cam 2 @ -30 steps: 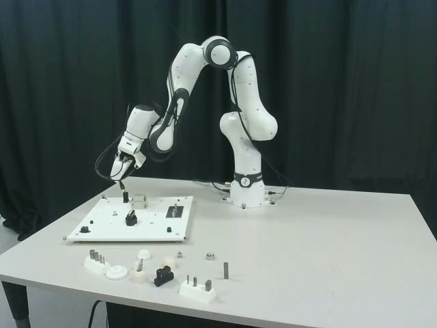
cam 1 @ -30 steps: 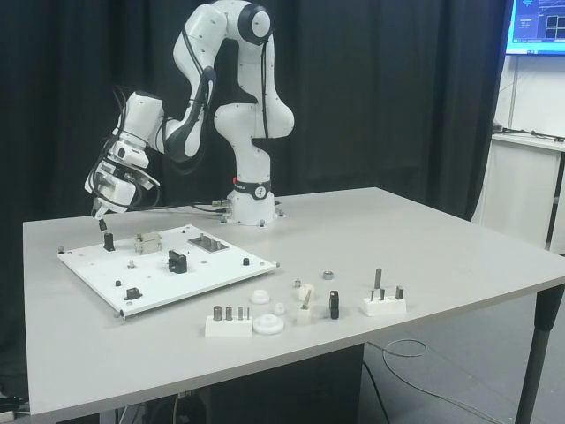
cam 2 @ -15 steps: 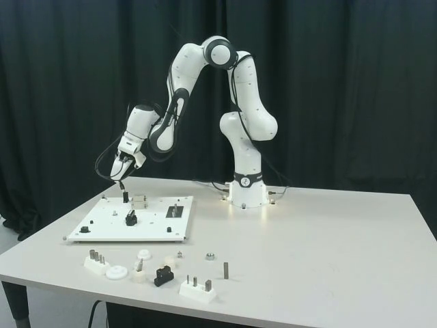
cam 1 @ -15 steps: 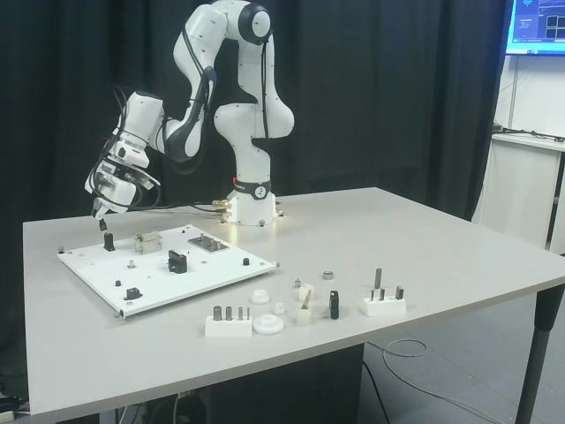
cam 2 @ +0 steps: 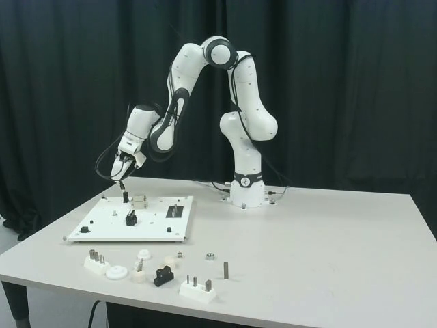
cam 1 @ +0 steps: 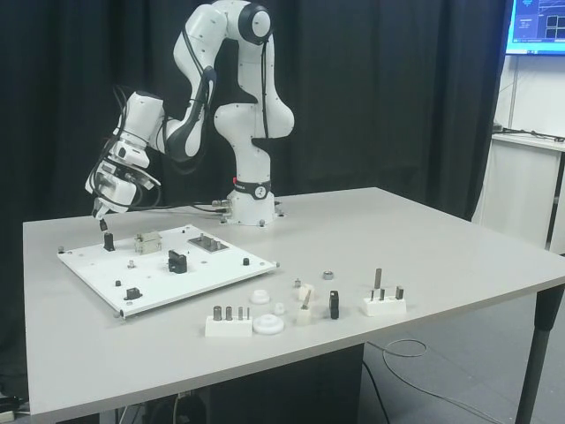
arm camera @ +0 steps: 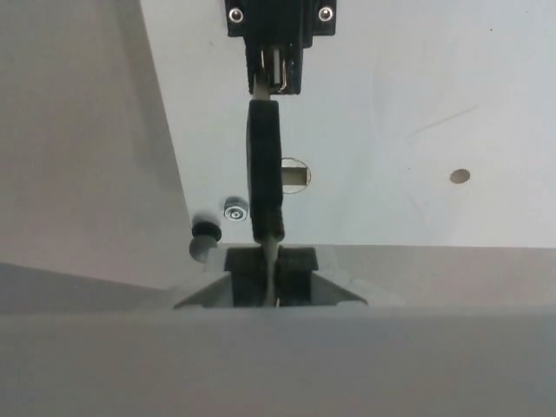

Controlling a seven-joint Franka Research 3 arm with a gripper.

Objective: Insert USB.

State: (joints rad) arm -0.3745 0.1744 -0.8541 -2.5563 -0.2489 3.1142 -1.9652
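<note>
Nothing has shifted that I can make out since a second ago: my arm sits in the same bent pose over the far corner of the white board, in both room views.

From the wrist camera, my gripper is clenched on the USB plug. That plug is a slim black body with a short metal tip at its forward end, and it hangs just above the black socket block without being seated; the tip lines up close to the metal-lined slot in the block. Two small screws hold the block's top edge to the board. In the first room view the plug shows only as a tiny dark piece under the fingers, directly above the block.

Beside the plug on the board I see a small round hole and a screw head.

On the grey table near the front edge lie small white fixtures with pegs.

I can read no labels or writing on the plug, board or arm; the screen at the room's edge carries text too small to make out.
</note>
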